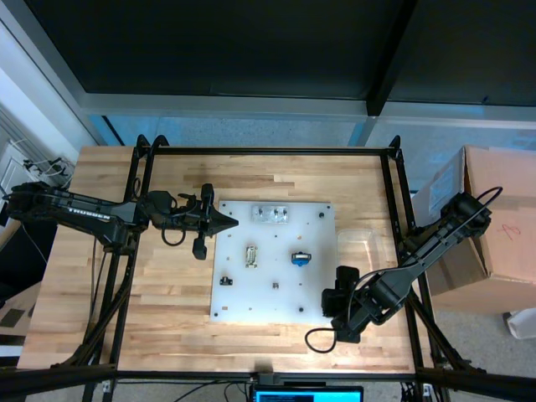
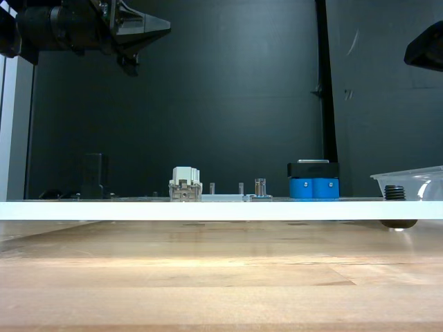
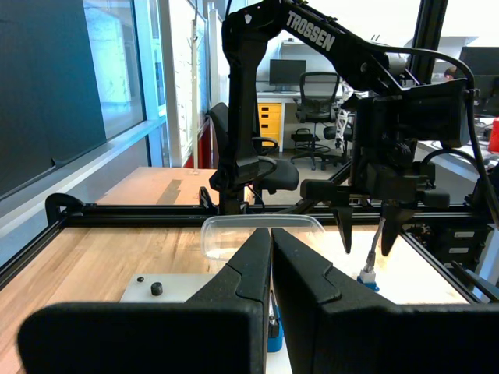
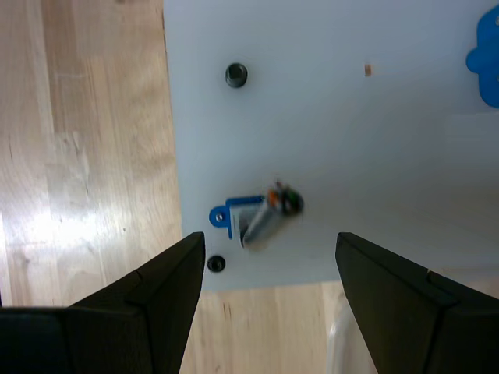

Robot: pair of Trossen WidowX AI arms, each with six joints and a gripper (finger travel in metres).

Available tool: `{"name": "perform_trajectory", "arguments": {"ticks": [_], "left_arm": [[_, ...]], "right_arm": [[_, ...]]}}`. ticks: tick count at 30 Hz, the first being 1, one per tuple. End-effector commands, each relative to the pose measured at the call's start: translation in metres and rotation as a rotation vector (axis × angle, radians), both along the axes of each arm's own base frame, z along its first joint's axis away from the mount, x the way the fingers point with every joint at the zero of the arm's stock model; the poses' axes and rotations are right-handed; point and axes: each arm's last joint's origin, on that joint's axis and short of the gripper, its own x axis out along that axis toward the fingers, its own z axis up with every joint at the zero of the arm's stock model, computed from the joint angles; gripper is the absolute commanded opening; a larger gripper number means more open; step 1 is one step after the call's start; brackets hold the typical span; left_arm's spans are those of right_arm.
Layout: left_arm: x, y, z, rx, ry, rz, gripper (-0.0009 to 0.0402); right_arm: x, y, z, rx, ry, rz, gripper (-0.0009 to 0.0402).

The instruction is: Remove the RJ45 connector from the taskboard and place in the container

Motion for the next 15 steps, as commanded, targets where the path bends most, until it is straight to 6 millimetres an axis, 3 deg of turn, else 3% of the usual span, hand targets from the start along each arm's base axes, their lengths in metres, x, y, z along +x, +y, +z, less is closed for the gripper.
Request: {"name": "perform_trajectory", "arguments": {"ticks": [1,15], "left_arm": [[0.0,0.0,0.0,0.0,0.0,0.0,0.0],[0.0,0.0,0.0,0.0,0.0,0.0,0.0]], "right_arm": [[0.0,0.0,-0.004,-0.01,-0.018,0.004,0.0233],[0.003,0.005,-0.018,-0.011,-0.021,0.017,0.0222]]}}
